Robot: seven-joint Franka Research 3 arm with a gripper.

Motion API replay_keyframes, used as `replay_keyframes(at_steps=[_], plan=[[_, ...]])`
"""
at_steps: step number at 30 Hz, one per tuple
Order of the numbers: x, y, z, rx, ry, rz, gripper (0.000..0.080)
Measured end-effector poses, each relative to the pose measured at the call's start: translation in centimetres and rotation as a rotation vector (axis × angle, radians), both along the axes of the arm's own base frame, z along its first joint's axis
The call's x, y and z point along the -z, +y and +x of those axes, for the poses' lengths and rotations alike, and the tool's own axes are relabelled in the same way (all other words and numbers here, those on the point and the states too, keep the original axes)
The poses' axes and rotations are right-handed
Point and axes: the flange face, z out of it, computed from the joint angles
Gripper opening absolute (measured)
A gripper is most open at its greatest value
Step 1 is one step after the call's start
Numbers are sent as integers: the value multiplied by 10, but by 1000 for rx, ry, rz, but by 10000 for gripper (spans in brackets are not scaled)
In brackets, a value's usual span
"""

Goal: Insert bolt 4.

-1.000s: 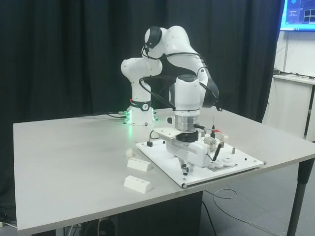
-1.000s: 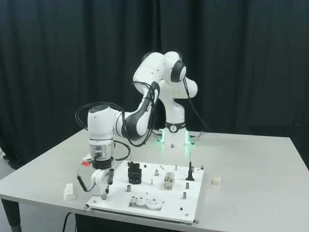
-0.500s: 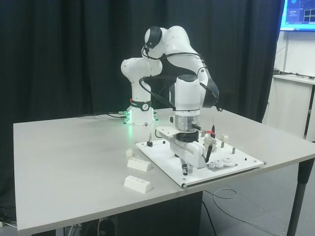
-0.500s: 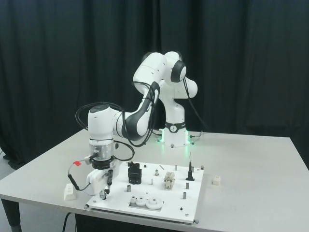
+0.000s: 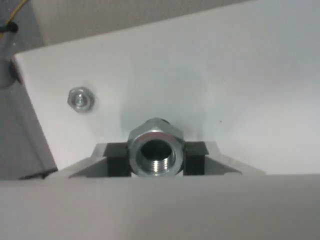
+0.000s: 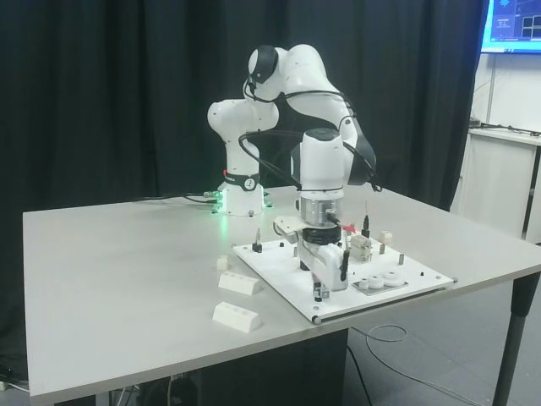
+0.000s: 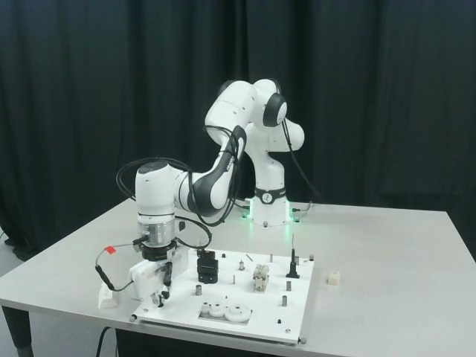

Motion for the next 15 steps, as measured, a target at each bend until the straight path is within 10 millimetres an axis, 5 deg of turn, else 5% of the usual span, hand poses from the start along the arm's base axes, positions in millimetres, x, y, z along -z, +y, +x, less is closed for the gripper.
replay_keyframes(at_steps=[5, 15], plan=[[0, -2, 0, 208, -5, 26, 225], [0, -5, -3, 312, -19, 63, 225]])
